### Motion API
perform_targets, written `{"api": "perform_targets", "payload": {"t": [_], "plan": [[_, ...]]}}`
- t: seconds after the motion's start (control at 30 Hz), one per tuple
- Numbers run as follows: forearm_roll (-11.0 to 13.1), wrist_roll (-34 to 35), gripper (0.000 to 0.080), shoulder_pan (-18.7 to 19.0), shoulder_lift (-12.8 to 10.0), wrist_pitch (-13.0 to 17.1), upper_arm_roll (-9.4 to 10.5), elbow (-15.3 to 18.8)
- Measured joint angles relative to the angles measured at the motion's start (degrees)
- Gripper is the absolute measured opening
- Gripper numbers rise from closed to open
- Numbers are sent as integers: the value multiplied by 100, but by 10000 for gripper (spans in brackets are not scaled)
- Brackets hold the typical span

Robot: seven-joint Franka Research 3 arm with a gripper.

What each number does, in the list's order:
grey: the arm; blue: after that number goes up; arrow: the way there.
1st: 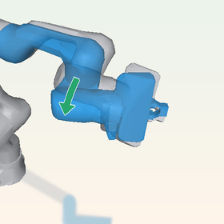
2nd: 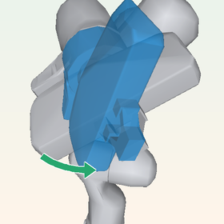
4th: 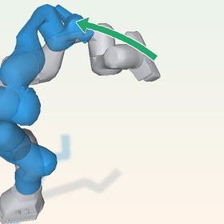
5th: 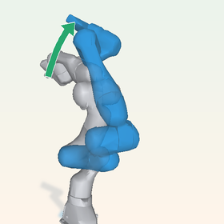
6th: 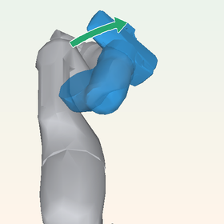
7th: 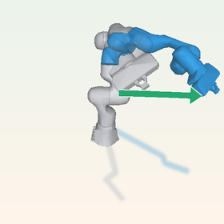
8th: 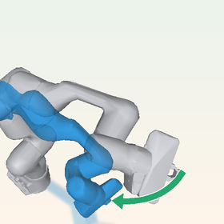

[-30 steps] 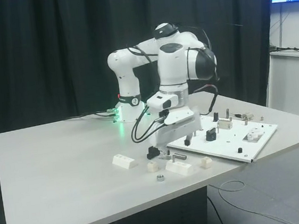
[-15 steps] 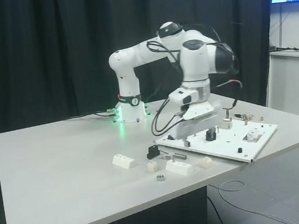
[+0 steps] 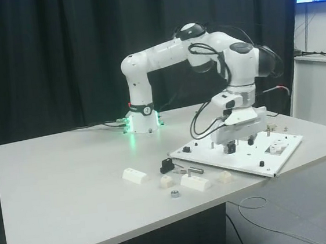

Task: Remove medium gear.

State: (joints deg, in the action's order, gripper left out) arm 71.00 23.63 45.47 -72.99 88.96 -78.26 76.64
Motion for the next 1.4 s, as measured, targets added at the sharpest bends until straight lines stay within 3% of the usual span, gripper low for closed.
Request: {"api": "perform_targets", "payload": {"t": [0.87,1.4], "plan": [[-83,3556,800,1152,131,438,-26,-59],[-331,6037,800,1481,137,744,3,-50]]}}
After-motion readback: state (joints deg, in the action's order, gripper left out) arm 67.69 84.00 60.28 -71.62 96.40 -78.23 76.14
